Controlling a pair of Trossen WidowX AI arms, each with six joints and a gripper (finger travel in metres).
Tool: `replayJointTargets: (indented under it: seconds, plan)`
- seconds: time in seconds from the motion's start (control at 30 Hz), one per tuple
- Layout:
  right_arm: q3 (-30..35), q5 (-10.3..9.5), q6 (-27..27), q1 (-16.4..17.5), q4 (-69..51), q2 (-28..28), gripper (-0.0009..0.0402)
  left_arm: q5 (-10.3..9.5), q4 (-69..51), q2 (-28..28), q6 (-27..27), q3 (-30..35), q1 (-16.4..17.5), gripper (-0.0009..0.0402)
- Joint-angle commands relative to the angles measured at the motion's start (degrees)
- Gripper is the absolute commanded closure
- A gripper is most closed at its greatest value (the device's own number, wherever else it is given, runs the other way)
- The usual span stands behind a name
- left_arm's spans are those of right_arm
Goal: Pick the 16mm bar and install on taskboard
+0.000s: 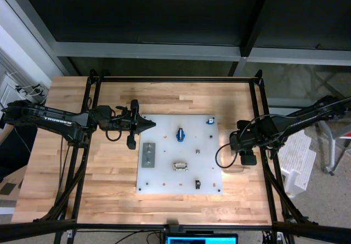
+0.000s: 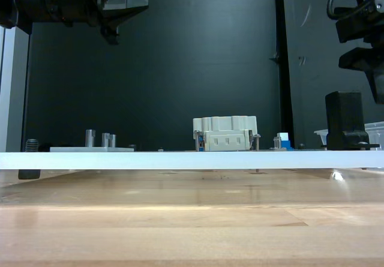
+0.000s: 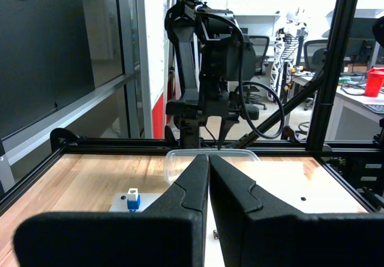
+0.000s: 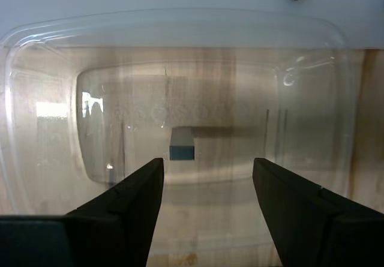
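Clearly the job is at its very start: nothing has been lifted and nothing installed. On the wooden table [image 1: 82, 189] the taskboard [image 1: 211, 167] lies flat with its grey block [image 1: 148, 154], blue knob [image 1: 180, 135] and small fittings in place; which of its holes is meant for the peg cannot be told from these views. Just beside the taskboard's right edge sits the clear tray [image 4: 312, 99]. The right gripper [image 4: 207, 164] hangs directly over that tray, pointing down, its fingers spread wide with nothing between them. The left gripper [image 1: 151, 124] is held high over the taskboard's far left corner, its fingers pressed together on nothing, and seems parked. Smallest of all, the 16mm bar [image 4: 182, 144] lies on the tray floor, off the taskboard, below the gap between the right gripper's open fingers. Through the glare of the plastic it looks like a short grey stub on its side. What is left, as I judge it, is the whole task: descend, close on the bar, carry it across to the taskboard and seat it.
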Motion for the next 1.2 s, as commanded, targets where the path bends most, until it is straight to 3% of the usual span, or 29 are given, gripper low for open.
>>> replayJointTargets:
  seconds: [0.03,0.3,1.2]
  plan:
    - [-1.5,-0.17,0.0,0.3,1.8,0.4,0.0174,0.0,0.0,0.0,0.0,0.0,0.0,0.0393]
    - [-4.0,-0.2,0.2,2.8,5.2,1.6,0.0171,0.0,0.0,0.0,0.0,0.0,0.0,0.0393]
    - [-11.0,-0.26,1.3,3.6,13.1,2.3,0.0205,0.0,0.0,0.0,0.0,0.0,0.0,0.0393]
